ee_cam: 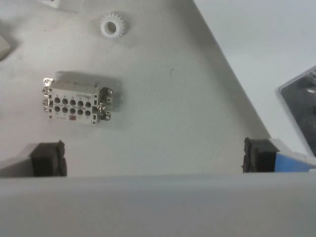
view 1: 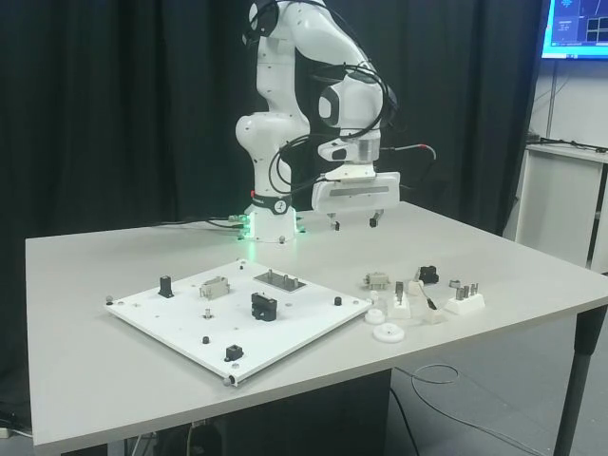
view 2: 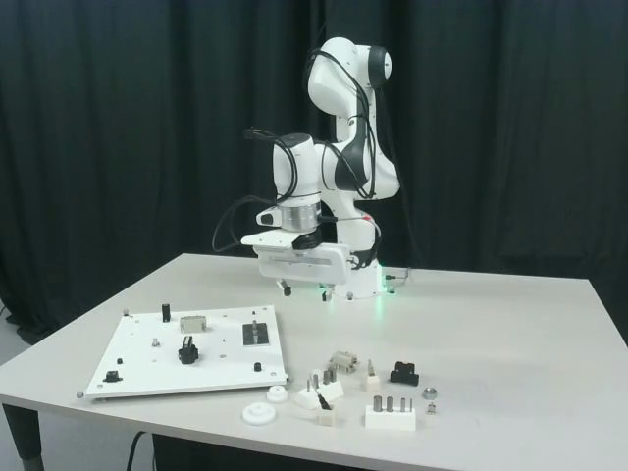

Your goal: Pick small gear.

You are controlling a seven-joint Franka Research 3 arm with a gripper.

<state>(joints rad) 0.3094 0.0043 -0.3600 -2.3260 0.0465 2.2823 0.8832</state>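
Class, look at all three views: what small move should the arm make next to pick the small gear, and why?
Probably shift the open gripper sideways until it centres over the small gear, then descend. It hangs well above the table, and the wrist view shows the connector, not the gear, nearest its fingers.

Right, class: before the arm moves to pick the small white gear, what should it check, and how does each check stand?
1. The gripper is open and holds nothing: ok.
2. The small white toothed gear shows in the wrist view, lying flat on the grey table: ok.
3. Gear centred between the fingertips: not ok, it lies well off to one side.
4. Gripper down at gear height: not ok, it hangs high above the table.
5. Gear apart from the grey multi-pin connector: ok.
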